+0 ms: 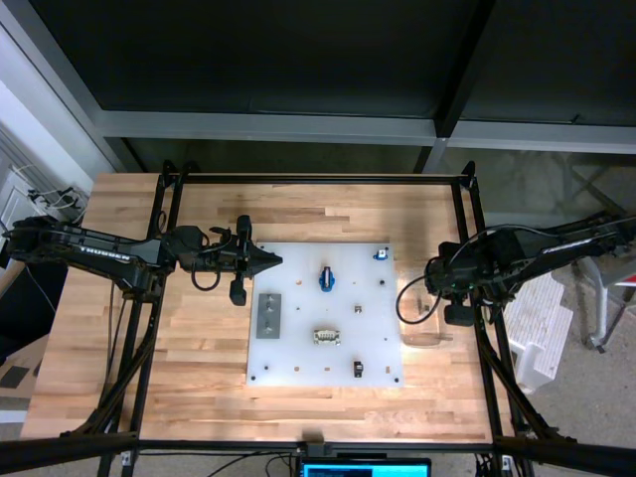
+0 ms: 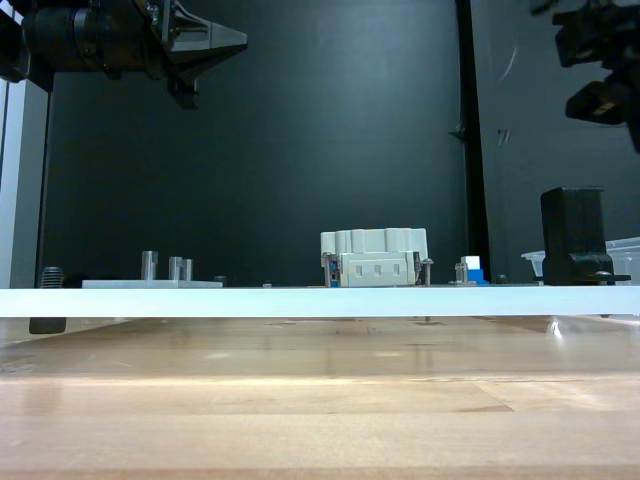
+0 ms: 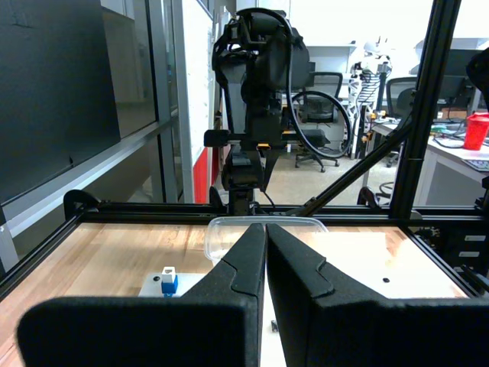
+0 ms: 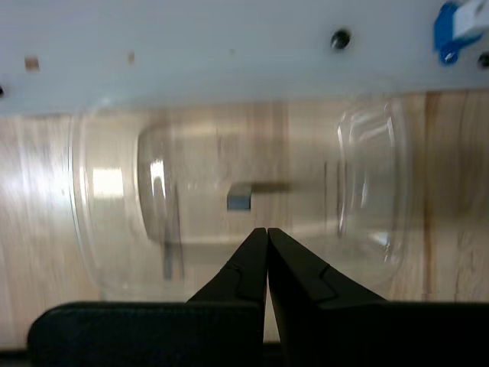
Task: Pick the 16mm bar and install on taskboard
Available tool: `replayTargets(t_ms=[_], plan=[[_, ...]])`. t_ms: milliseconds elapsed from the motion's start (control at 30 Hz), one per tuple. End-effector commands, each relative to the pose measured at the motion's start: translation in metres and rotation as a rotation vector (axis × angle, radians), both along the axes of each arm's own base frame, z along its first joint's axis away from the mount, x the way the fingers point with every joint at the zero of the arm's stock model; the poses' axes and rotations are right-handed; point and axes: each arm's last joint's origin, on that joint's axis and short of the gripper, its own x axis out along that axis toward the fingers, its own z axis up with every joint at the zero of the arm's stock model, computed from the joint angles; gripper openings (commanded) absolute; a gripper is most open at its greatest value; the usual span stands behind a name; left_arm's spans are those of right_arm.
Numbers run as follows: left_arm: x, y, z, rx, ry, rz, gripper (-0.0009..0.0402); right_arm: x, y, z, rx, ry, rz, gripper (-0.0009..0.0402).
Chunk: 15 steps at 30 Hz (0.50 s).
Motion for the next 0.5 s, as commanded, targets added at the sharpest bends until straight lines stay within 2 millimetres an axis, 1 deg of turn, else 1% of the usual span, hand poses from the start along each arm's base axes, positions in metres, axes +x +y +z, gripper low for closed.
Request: replayTargets(t_ms=[33,167,333,500], plan=[[0.0,0.0,0.0,0.0,-0.001,0.0,0.0,0.0,0.005,-0.006,-0.001,0.03,0.006,0.0006],[0.0,0.0,0.0,0.0,-0.001,0.0,0.0,0.002,0.012,-0.013,-0.019,0.059,0.009,0.0035],[0.0,0.0,0.0,0.0,-0.001,0.0,0.0,0.007,0.015,-0.019,-0.083,0.062,-0.02,0.009],[0.0,0.0,0.0,0.0,-0.001,0.0,0.0,0.013,0.017,-0.028,-0.072,0.016,-0.022,0.0147]])
